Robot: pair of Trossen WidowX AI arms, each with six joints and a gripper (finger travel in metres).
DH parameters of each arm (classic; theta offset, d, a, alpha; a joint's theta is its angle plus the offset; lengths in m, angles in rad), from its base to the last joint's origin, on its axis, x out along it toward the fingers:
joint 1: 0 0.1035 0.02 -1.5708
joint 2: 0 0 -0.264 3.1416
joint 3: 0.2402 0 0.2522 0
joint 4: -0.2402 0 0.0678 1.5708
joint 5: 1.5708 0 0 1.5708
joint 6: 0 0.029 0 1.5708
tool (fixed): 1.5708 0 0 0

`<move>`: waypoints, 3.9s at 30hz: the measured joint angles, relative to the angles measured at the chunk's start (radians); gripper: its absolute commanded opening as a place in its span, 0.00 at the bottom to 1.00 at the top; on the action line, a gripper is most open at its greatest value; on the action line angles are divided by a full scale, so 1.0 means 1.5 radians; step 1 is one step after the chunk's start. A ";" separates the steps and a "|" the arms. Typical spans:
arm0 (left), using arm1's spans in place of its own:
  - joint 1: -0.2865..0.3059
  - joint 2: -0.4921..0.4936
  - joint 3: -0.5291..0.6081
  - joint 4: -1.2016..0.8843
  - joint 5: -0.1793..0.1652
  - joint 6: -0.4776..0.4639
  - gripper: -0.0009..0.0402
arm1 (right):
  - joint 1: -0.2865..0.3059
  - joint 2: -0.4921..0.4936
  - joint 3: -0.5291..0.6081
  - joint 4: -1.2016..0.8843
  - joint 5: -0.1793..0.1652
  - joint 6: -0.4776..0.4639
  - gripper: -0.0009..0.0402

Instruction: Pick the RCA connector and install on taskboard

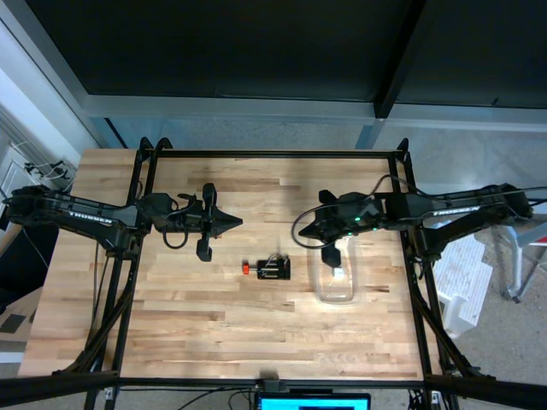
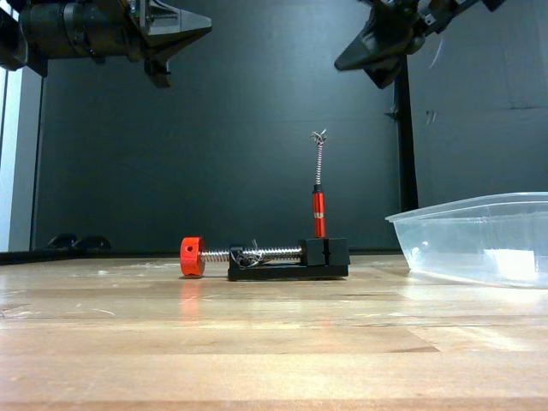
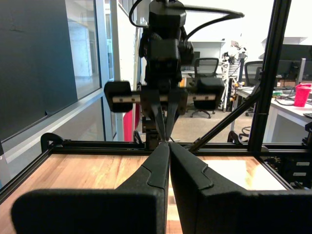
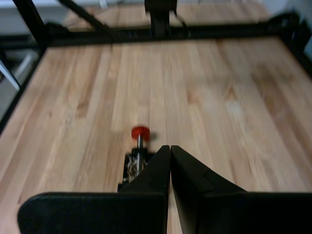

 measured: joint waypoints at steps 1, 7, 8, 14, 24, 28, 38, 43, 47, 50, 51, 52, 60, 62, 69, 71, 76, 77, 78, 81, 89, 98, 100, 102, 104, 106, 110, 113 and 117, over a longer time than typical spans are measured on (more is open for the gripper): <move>0.000 0.000 0.000 0.000 0.000 0.000 0.02 | -0.002 -0.010 -0.013 0.020 0.000 -0.005 0.02; 0.000 0.000 0.000 0.000 0.000 0.000 0.02 | -0.009 -0.065 -0.097 0.177 -0.002 -0.031 0.02; 0.000 0.000 0.000 0.000 0.000 0.000 0.02 | -0.010 -0.071 -0.110 0.199 -0.007 -0.034 0.02; 0.000 0.000 0.000 0.000 0.000 0.000 0.02 | -0.022 -0.101 -0.175 0.320 -0.010 -0.035 0.02; 0.000 0.000 0.000 0.000 0.000 0.000 0.02 | -0.037 -0.133 -0.246 0.447 -0.011 -0.023 0.02; 0.000 0.000 0.000 0.000 0.000 0.000 0.02 | -0.037 -0.137 -0.251 0.472 -0.011 -0.022 0.02; 0.000 0.000 0.000 0.000 0.000 0.000 0.02 | -0.037 -0.140 -0.253 0.484 -0.011 -0.028 0.02; 0.000 0.000 0.000 0.000 0.000 0.000 0.02 | -0.037 -0.140 -0.259 0.485 -0.011 -0.028 0.02; 0.000 0.000 0.000 0.000 0.000 0.000 0.02 | -0.037 -0.140 -0.277 0.511 -0.011 -0.019 0.02; 0.000 0.000 0.000 0.000 0.000 0.000 0.02 | -0.037 -0.140 -0.281 0.519 -0.011 -0.016 0.02; 0.000 0.000 0.000 0.000 0.000 0.000 0.02 | -0.037 -0.140 -0.282 0.518 -0.011 -0.015 0.02; 0.000 0.000 0.000 0.000 0.000 0.000 0.02 | -0.037 -0.140 -0.282 0.518 -0.011 -0.015 0.02; 0.000 0.000 0.000 0.000 0.000 0.000 0.02 | -0.037 -0.140 -0.280 0.509 -0.011 -0.017 0.02; 0.000 0.000 0.000 0.000 0.000 0.000 0.02 | -0.037 -0.140 -0.280 0.509 -0.011 -0.017 0.02; 0.000 0.000 0.000 0.000 0.000 0.000 0.02 | -0.037 -0.140 -0.279 0.508 -0.011 -0.017 0.02; 0.000 0.000 0.000 0.000 0.000 0.000 0.02 | -0.037 -0.140 -0.279 0.508 -0.011 -0.017 0.02; 0.000 0.000 0.000 0.000 0.000 0.000 0.02 | -0.037 -0.140 -0.279 0.508 -0.011 -0.017 0.02; 0.000 0.000 0.000 0.000 0.000 0.000 0.02 | -0.037 -0.140 -0.279 0.508 -0.011 -0.017 0.02; 0.000 0.000 0.000 0.000 0.000 0.000 0.02 | -0.037 -0.140 -0.279 0.508 -0.011 -0.017 0.02; 0.000 0.000 0.000 0.000 0.000 0.000 0.02 | -0.037 -0.140 -0.279 0.508 -0.011 -0.017 0.02; 0.000 0.000 0.000 0.000 0.000 0.000 0.02 | -0.037 -0.140 -0.279 0.508 -0.011 -0.017 0.02; 0.000 0.000 0.000 0.000 0.000 0.000 0.02 | -0.037 -0.140 -0.279 0.508 -0.011 -0.017 0.02; 0.000 0.000 0.000 0.000 0.000 0.000 0.02 | -0.037 -0.140 -0.279 0.508 -0.011 -0.017 0.02; 0.000 0.000 0.000 0.000 0.000 0.000 0.02 | -0.037 -0.140 -0.279 0.508 -0.011 -0.017 0.02; 0.000 0.000 0.000 0.000 0.000 0.000 0.02 | -0.037 -0.140 -0.279 0.508 -0.011 -0.017 0.02; 0.000 0.000 0.000 0.000 0.000 0.000 0.02 | -0.037 -0.140 -0.279 0.508 -0.011 -0.017 0.02; 0.000 0.000 0.000 0.000 0.000 0.000 0.02 | -0.037 -0.140 -0.279 0.508 -0.011 -0.017 0.02; 0.000 0.000 0.000 0.000 0.000 0.000 0.02 | -0.037 -0.140 -0.279 0.508 -0.011 -0.017 0.02; 0.000 0.000 0.000 0.000 0.000 0.000 0.02 | -0.037 -0.140 -0.279 0.508 -0.011 -0.017 0.02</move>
